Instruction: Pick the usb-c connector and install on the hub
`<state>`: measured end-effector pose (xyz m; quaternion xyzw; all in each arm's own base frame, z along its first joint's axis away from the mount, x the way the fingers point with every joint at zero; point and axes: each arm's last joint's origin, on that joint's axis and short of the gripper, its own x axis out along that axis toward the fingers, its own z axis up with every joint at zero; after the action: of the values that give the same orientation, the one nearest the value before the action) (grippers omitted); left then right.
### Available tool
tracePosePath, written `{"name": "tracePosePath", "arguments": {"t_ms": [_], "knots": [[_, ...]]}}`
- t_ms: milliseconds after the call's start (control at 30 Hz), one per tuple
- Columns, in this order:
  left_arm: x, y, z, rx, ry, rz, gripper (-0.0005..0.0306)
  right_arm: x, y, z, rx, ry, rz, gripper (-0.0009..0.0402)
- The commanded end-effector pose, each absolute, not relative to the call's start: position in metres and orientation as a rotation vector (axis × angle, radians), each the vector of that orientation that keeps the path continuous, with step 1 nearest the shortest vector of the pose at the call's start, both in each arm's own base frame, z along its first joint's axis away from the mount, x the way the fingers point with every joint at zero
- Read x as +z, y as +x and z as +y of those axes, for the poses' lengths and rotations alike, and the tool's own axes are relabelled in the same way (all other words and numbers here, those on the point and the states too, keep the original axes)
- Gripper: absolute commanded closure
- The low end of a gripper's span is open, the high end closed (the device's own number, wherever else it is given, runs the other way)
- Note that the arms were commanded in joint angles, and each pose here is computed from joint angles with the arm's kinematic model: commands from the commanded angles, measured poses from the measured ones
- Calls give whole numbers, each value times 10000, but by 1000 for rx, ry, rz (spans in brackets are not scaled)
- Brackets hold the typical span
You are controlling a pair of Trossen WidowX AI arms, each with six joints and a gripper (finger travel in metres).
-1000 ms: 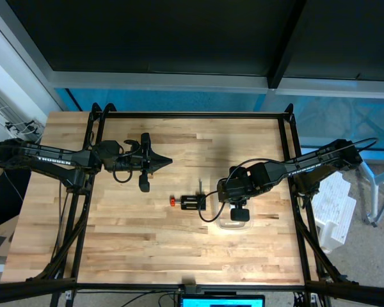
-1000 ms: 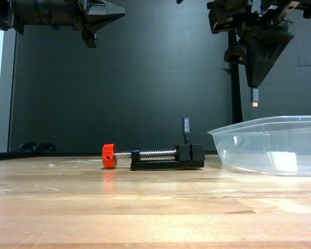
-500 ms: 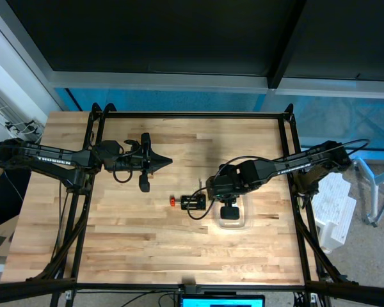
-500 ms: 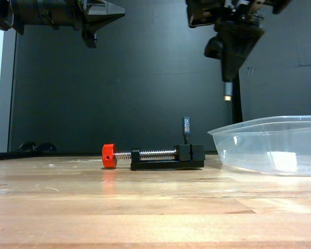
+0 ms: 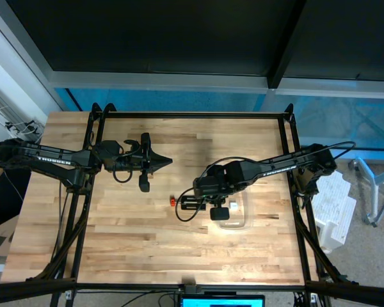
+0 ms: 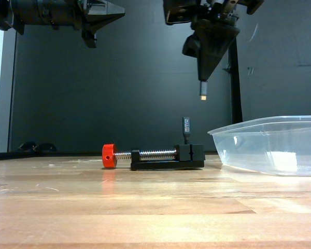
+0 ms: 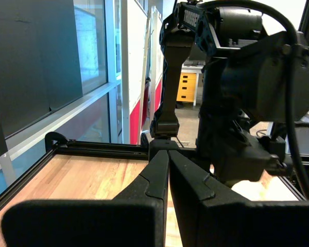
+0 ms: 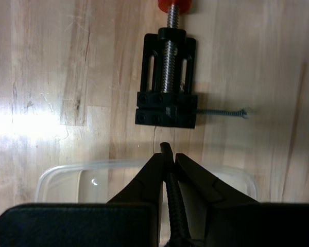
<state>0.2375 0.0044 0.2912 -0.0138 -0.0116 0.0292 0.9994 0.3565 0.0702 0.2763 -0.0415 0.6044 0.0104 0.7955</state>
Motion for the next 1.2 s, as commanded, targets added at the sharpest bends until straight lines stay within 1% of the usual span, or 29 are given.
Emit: {"name": "tracePosePath", "arguments": {"t_ms": [33,300,367,533,567,667,800,1200], "knots": [[2912,2375,44,58,-27,-23,300,2760,3649,714,37,-112,1311,393],[2912,2375,44,58,-27,-23,300,2735,3803,702,62,-151,1319,393],[2912,2375,44,58,-27,-23,300,2704,3829,690,66,-159,1327,393],[2911,2375,45,59,-27,-22,300,2695,3830,665,66,-163,1333,393],[2910,2375,44,58,-27,-21,300,2686,3835,663,65,-163,1335,393],[2913,2375,44,58,-27,-25,300,2652,3854,660,65,-164,1343,393],[2911,2375,44,58,-27,-23,300,2595,3890,660,65,-166,1346,393],[2912,2375,44,58,-27,-24,300,2576,3907,653,62,-163,1344,393]]}}
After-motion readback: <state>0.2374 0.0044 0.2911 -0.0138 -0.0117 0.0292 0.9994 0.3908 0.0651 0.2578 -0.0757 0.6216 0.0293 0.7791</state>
